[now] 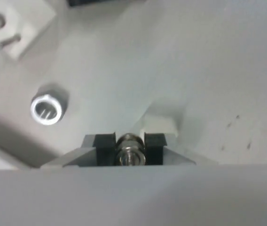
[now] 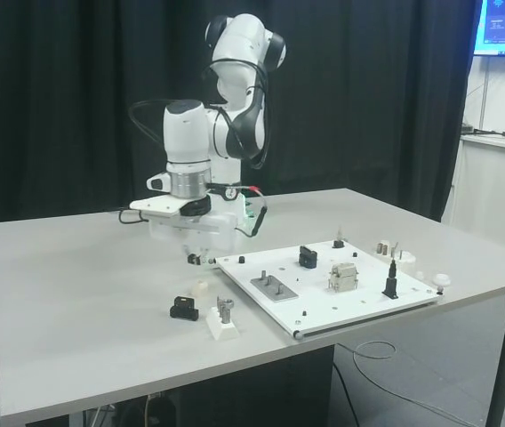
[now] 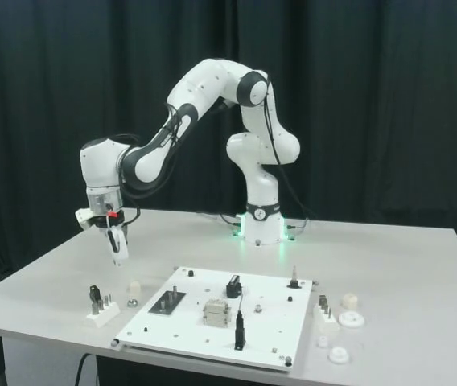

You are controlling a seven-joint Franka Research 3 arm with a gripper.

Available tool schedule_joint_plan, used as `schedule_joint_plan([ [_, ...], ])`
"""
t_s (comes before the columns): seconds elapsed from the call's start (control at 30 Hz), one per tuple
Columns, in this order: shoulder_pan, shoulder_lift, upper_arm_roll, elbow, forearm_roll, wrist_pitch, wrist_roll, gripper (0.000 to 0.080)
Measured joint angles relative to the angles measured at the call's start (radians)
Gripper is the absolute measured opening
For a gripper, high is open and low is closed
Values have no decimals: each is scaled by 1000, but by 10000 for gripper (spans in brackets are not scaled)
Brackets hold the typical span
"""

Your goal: Insert BNC.

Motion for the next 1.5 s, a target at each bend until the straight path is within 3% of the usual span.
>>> schedule_joint_plan([
  [0.37, 69, -78, -1, -48, -9, -35, 53, 123],
  [0.8, 187, -184, 0, -108, -104, -38, 204, 123],
  [1.5, 386, -209, 0, -113, -173, -36, 530, 123],
])
